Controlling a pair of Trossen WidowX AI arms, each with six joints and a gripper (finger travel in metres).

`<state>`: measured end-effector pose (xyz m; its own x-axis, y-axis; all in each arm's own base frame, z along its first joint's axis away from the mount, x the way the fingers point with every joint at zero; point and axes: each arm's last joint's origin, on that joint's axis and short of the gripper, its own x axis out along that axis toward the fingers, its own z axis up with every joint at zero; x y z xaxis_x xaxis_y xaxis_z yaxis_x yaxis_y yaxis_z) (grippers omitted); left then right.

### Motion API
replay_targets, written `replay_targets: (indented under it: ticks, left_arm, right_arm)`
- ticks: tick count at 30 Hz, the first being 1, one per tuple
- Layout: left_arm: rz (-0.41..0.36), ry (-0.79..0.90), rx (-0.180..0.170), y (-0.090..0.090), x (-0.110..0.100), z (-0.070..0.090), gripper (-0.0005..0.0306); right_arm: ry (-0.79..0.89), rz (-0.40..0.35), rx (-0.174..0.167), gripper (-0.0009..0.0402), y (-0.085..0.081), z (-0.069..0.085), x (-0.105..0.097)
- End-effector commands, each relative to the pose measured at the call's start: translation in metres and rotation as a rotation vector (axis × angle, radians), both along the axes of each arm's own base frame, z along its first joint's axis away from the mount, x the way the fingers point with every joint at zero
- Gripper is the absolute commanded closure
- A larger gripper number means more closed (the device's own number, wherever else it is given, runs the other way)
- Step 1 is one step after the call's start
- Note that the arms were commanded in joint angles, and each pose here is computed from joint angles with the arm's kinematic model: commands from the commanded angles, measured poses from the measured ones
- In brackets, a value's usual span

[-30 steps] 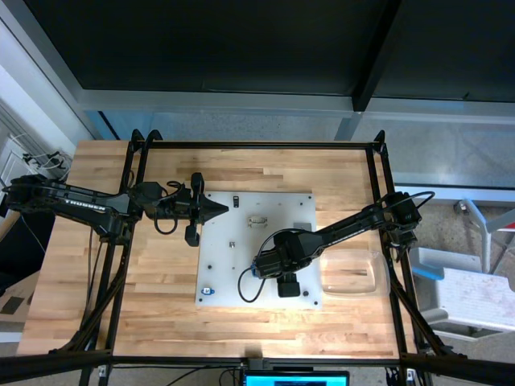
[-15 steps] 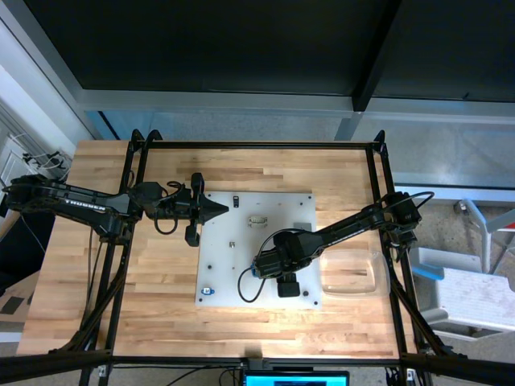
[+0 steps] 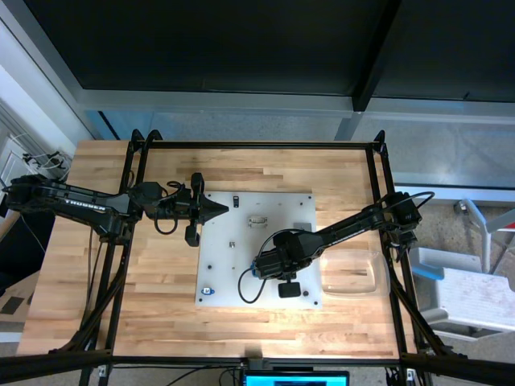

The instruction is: Pick the 16mm cylinder and place it in the container

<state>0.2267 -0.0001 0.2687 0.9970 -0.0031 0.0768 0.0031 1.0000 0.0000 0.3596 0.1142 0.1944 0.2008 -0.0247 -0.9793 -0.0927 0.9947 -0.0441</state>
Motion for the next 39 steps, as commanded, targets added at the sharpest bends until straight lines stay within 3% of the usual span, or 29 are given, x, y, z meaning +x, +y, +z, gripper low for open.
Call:
replay_targets:
  ticks: [1, 11, 17, 39]
  left_arm:
    - [0.000, 0.000, 0.000, 0.000, 0.000, 0.000, 0.0300]
    - [0.000, 0.000, 0.000, 0.000, 0.000, 0.000, 0.0300]
    - [0.000, 0.000, 0.000, 0.000, 0.000, 0.000, 0.0300]
    - [0.000, 0.001, 0.000, 0.000, 0.000, 0.000, 0.0300]
  right_arm:
    - [-0.002, 0.001, 0.001, 0.0344, 0.000, 0.001, 0.000]
    - [-0.002, 0.003, 0.008, 0.0352, 0.000, 0.003, -0.001]
    - [-0.013, 0.009, 0.011, 0.0352, -0.001, 0.013, -0.005]
    - [-0.082, -0.017, 0.038, 0.0352, -0.014, 0.077, -0.043]
